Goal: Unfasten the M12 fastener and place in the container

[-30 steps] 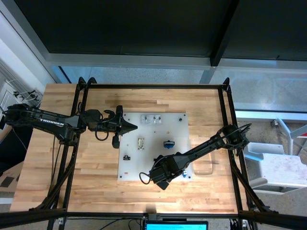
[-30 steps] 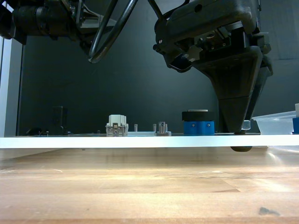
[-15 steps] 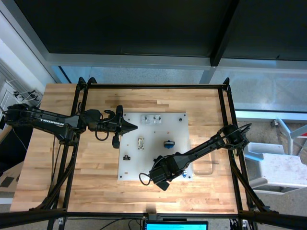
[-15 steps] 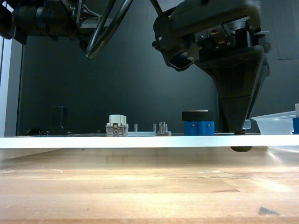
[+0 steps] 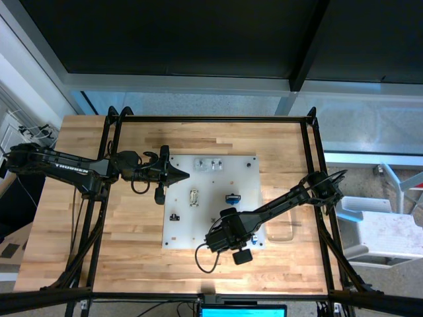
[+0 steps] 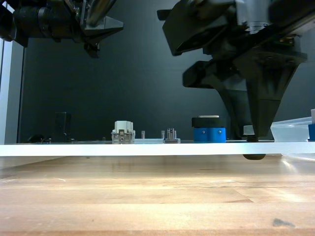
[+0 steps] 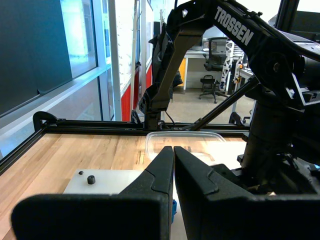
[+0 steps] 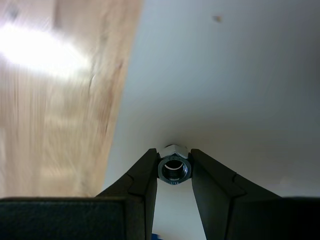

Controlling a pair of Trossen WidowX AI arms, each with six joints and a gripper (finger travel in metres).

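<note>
Where the white board [image 5: 192, 228] meets its near right edge, the right gripper [image 6: 253, 138] points straight down with its tips almost on the board's surface. Its fingers [image 8: 142, 175] are closed most of the way and clamp the flats of the silver nut [image 8: 174, 168], one on each side. The nut sits low over the board at that near right edge, not in the tray. The gripper hides what is under it, so I cannot tell whether it is on its stud.

The right arm reaches in from the table's [image 5: 132, 264] right edge. Its long link slants down toward the board's near edge, and the wrist bends sharply so that the gripper stands upright. A black block on the wrist hangs out past the board's near edge, over bare wood, and a cable loops beside it.

Just right of the board, on the table by its right edge, lies the clear tray [image 5: 281, 232]. I can make out nothing in it.

Farther back, the left arm stretches level from the table's left edge. The left gripper [image 7: 173, 155] hangs high over the board's left edge, near the far left corner, and points across toward the right side. Its two fingers are pressed together with nothing between them.
</note>
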